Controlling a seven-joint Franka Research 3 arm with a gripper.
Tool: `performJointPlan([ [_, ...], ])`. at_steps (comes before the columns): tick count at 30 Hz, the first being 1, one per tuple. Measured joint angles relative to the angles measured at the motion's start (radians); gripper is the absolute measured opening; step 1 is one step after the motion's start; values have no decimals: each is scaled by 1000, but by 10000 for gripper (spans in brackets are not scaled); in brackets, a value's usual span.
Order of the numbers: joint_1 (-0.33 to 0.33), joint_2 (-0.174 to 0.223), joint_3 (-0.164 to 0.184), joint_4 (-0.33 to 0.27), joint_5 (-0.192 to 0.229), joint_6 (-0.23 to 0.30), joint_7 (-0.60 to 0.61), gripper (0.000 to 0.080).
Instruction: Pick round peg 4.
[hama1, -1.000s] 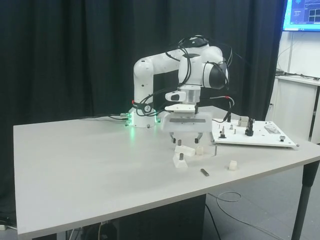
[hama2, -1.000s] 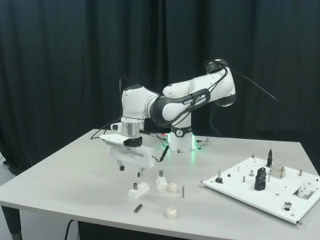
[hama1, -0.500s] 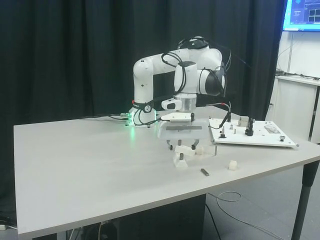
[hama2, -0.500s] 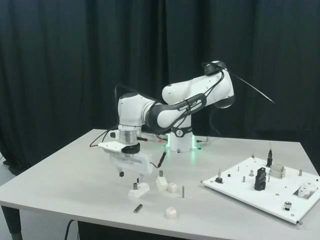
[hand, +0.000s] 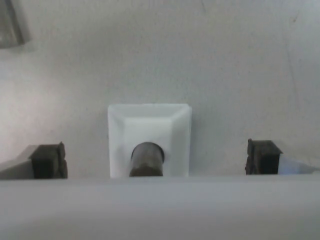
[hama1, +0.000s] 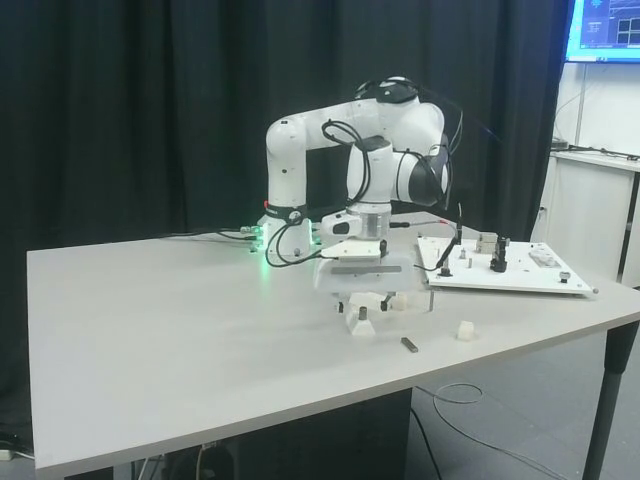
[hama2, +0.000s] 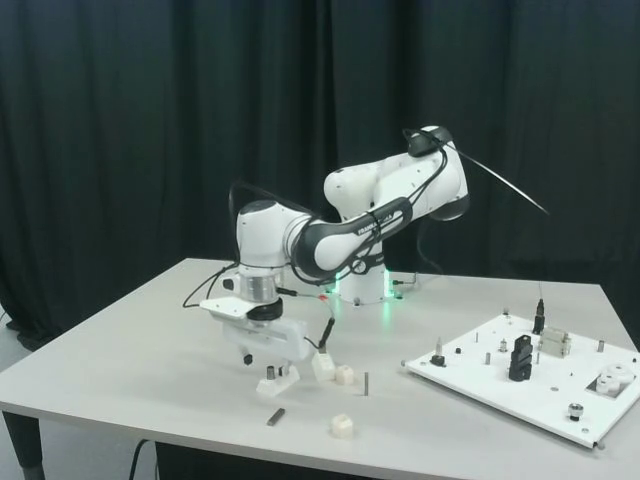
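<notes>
On my grey table (hama1: 150, 310), centre frame in both room views, I see the gripper (hand: 155, 159) spread wide, its fingers (hand: 48, 161) flanking a white holder block (hand: 149, 130). The round peg (hand: 147, 159) stands upright in that block, between the fingers, untouched.

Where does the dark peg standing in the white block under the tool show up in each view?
Wrist view: peg in the white block, between the fingers.
First room view: peg below the tool.
Second room view: peg.
Shared landmark: the white block.
</notes>
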Motion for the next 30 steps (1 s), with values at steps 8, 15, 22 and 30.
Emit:
performJointPlan([
  [8, 0, 3, 10, -3, 0, 5, -10, 800],
  [15, 0, 4, 19, -12, -1, 6, -28, 694],
  [22, 0, 4, 23, -14, -1, 5, -31, 512],
  [30, 1, 4, 23, -13, 0, 3, -31, 142],
])
